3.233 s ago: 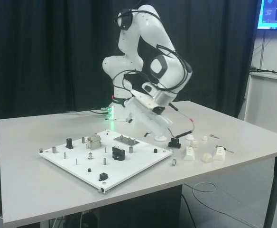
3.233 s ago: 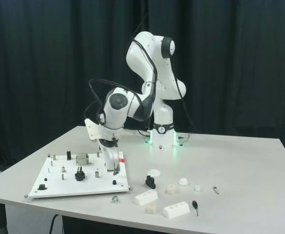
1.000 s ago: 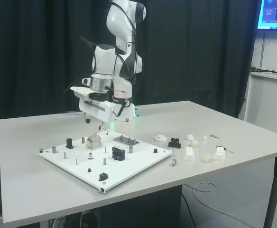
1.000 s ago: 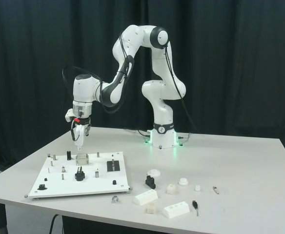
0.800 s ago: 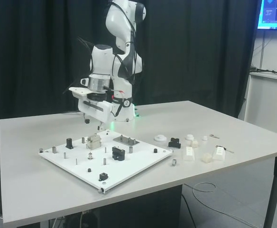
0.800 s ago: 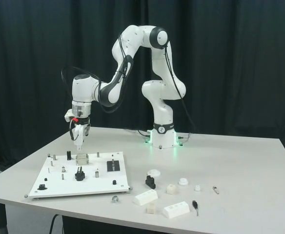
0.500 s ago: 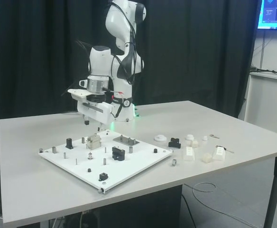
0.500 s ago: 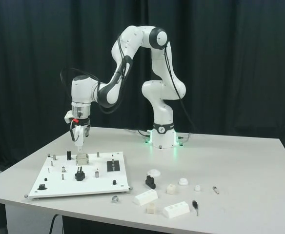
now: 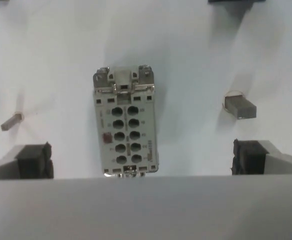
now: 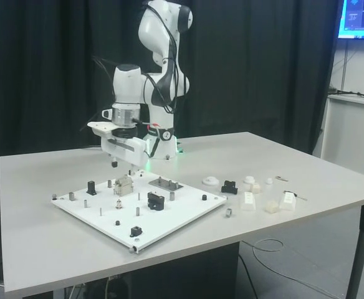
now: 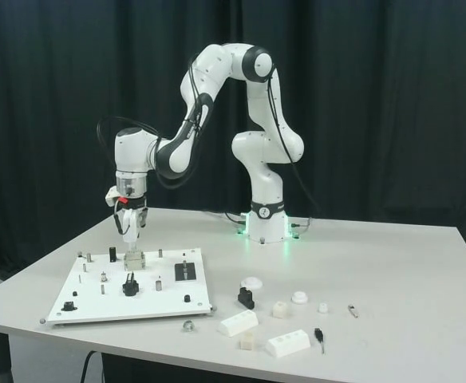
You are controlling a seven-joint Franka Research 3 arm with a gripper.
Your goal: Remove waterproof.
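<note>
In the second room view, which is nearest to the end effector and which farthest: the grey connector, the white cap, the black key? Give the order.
1. Grey connector, on the white board, directly below the end effector.
2. White cap, on the table beyond the board's edge, toward the robot base.
3. Black key, near the table's front edge, farthest away.

1. Open air is separating the white two-finger gripper (image 11: 128, 236) from the grey rectangular multi-pin connector (image 9: 125, 132) on the white square board (image 10: 181, 208).
2. Bare board is flanking the connector on both sides.
3. A small grey block (image 9: 240, 108) is standing near one side; a thin grey peg (image 9: 11, 121) is lying near the other.
</note>
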